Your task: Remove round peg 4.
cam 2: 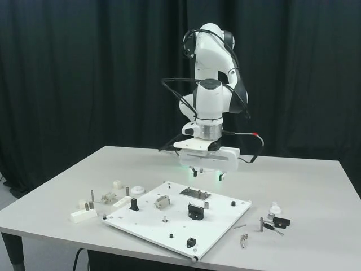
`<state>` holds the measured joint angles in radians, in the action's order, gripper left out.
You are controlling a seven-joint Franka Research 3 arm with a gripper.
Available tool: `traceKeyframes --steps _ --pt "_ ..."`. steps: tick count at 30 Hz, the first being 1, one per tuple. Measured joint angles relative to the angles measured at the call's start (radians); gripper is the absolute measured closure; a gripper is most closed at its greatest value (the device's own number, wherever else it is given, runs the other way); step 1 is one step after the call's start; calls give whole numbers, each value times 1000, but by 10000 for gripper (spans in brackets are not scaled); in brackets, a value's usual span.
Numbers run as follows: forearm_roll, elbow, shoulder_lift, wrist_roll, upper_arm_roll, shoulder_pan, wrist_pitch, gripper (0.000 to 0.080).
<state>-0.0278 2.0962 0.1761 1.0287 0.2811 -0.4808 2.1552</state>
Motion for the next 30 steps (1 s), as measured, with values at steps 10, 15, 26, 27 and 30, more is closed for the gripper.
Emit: traceKeyframes --steps 10,15,26,27,30 --pt "32 1 -10 -8 0 -15 -27 3" --pt "65 1 -30 24 4 -13 -59 3" --pt "140 27 -107 181 12 -7 -100 3" --pt "141 33 -115 193 13 -6 -100 3" --pt "141 52 -136 219 14 -2 -93 3"
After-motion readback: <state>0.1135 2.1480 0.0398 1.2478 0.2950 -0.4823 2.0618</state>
